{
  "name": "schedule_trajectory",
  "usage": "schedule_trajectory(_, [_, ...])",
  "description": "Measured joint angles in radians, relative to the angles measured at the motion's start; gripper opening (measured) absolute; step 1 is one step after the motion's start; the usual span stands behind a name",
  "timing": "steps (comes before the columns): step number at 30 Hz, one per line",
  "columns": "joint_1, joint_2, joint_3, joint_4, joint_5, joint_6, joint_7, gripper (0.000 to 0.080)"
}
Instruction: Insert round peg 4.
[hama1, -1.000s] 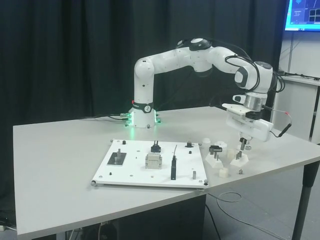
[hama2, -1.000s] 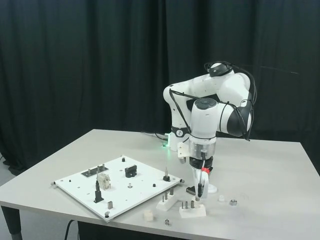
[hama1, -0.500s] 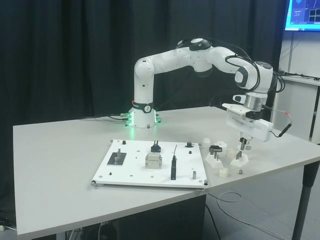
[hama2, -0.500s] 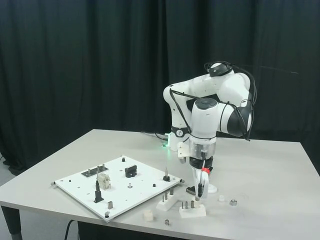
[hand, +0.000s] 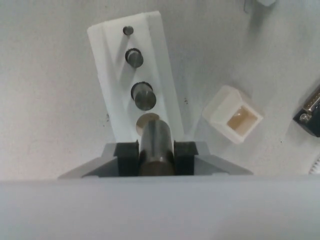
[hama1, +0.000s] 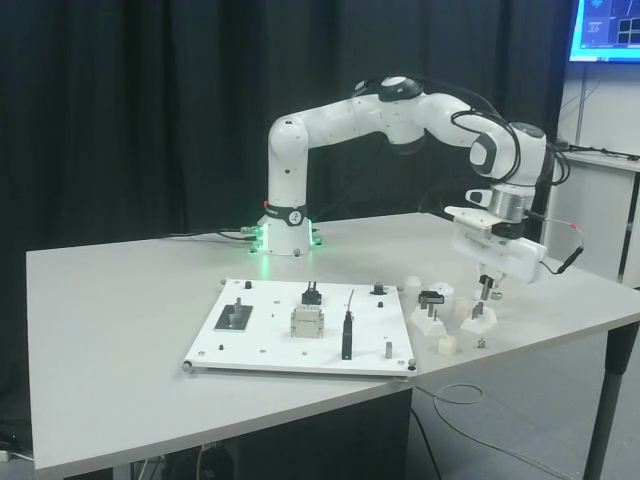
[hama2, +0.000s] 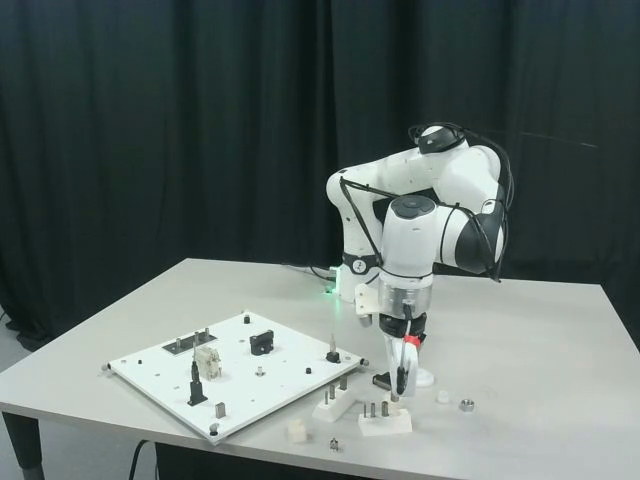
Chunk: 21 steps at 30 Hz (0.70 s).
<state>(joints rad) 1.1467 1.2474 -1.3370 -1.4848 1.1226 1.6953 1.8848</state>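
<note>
Black pads clamp the peg (hand: 156, 145) at lower centre of the wrist view, upright between the jaws of the gripper (hand: 156, 159), just above its empty hole in the white holder (hand: 131, 80). It could slip in the grip, or snag the holder if it tilts while lifting.

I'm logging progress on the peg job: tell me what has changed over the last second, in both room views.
Nothing visibly changed. The gripper hangs in the same spot over the white peg holder, and in the wrist view it is shut on the peg. The arm, the white board and the loose parts on the table lie as before.
</note>
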Motion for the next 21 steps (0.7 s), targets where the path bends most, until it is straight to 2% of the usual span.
schedule_trajectory(12, [0.0, 0.0, -0.005, 0.007, -0.027, -0.003, 0.009, 0.0145])
schedule_trajectory(21, [0.004, 0.0, -0.041, 0.007, -0.089, -0.079, 0.022, 0.0145])
